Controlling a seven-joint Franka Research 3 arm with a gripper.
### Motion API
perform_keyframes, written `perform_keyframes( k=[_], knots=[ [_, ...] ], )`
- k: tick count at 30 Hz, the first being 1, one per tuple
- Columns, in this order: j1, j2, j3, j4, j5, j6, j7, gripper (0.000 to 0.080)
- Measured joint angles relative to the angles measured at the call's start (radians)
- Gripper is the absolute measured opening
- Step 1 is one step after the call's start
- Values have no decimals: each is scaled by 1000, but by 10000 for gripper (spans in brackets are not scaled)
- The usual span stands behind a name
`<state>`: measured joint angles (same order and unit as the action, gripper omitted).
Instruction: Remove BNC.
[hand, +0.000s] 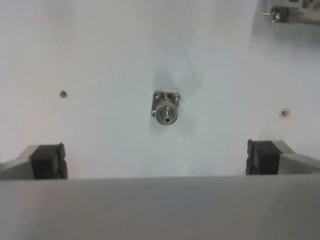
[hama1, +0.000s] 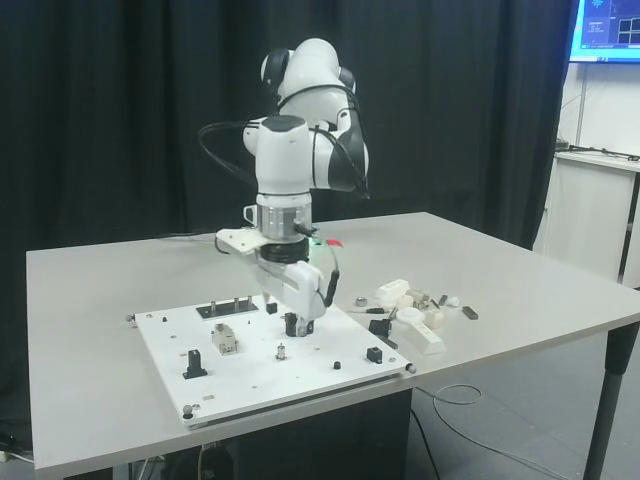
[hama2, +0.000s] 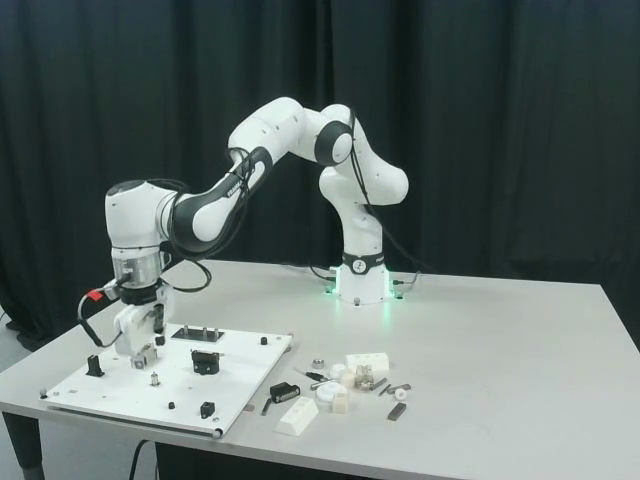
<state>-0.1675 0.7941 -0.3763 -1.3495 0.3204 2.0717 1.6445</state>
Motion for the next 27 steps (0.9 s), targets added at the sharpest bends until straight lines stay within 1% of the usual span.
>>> perform_keyframes(
  k=[6,16,20,27],
  knots=[
    [2,22,0,8,0,0,-4,800],
    [3,56,-6,39,-2,11,-4,800],
    [4,64,-12,46,-2,16,-4,800],
    [5,68,-12,46,-2,22,-4,800]
  ],
)
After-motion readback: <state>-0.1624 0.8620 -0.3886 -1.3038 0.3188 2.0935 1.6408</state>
